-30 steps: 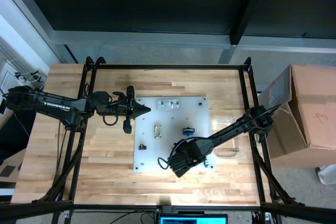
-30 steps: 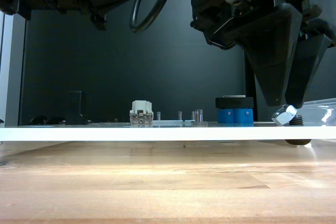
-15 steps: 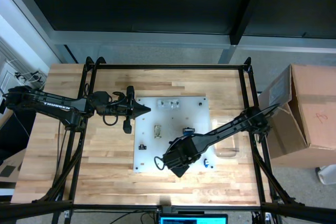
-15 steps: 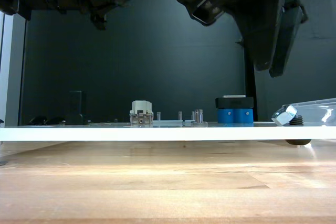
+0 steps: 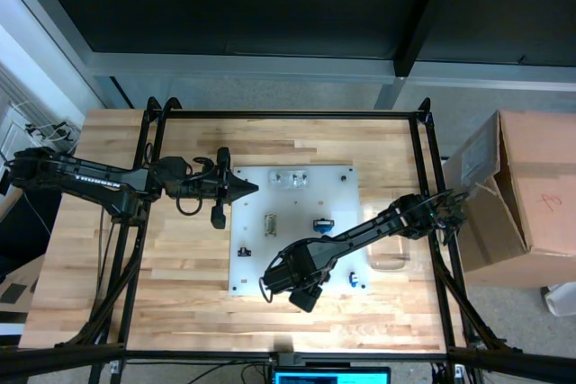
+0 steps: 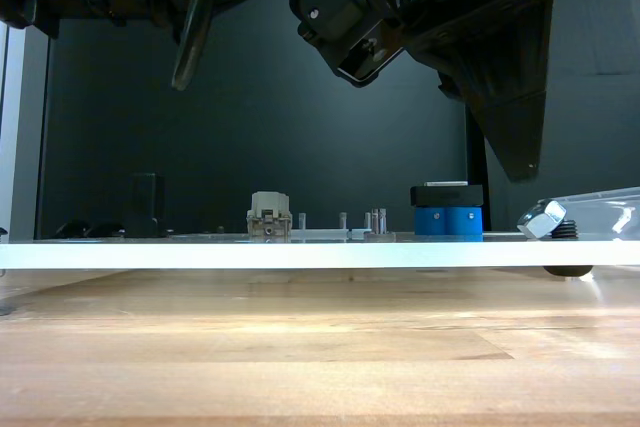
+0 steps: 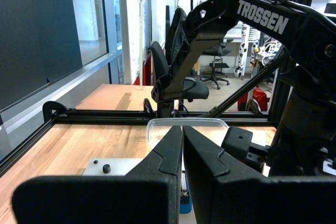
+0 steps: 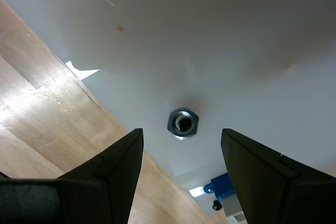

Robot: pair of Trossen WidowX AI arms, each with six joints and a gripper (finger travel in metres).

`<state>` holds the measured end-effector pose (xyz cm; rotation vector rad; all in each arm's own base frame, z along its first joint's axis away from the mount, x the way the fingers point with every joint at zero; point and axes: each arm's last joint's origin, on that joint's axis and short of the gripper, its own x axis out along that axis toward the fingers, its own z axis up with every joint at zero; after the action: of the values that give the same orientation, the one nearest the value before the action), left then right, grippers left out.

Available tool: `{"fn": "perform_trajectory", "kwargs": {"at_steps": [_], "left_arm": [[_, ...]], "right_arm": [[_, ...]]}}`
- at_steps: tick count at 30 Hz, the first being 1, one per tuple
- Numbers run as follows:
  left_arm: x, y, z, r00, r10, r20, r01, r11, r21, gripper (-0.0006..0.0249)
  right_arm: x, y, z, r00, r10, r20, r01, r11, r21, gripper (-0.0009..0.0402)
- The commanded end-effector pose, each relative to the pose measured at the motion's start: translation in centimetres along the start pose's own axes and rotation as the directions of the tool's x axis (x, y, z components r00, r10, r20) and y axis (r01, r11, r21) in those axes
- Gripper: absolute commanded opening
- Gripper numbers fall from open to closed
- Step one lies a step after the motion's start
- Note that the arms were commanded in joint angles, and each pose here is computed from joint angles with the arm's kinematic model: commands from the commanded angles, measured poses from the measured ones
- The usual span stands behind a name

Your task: Pick the M12 nut and place it on its threads and fasten

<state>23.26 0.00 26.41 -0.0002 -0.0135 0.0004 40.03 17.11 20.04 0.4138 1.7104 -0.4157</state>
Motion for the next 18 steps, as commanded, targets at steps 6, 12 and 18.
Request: {"fn": "perform_trajectory", "kwargs": {"at_steps": [6,12,18], "left_arm": [[0.0,0.0,0.0,1.000,0.000,0.000,0.000,1.000,0.000,0.0000],[0.0,0.0,0.0,1.000,0.000,0.000,0.000,1.000,0.000,0.0000],[0.0,0.0,0.0,1.000,0.000,0.000,0.000,1.000,0.000,0.0000]], "right_arm": [[1.2,0.0,0.2,0.999,-0.026,-0.019,0.026,1.000,-0.006,0.0206],[2.2,-0.1,0.3,0.999,-0.037,-0.014,0.037,0.999,-0.024,0.0200],[2.7,-0.2,0.3,0.999,-0.046,-0.021,0.046,0.998,-0.032,0.0166]]}}
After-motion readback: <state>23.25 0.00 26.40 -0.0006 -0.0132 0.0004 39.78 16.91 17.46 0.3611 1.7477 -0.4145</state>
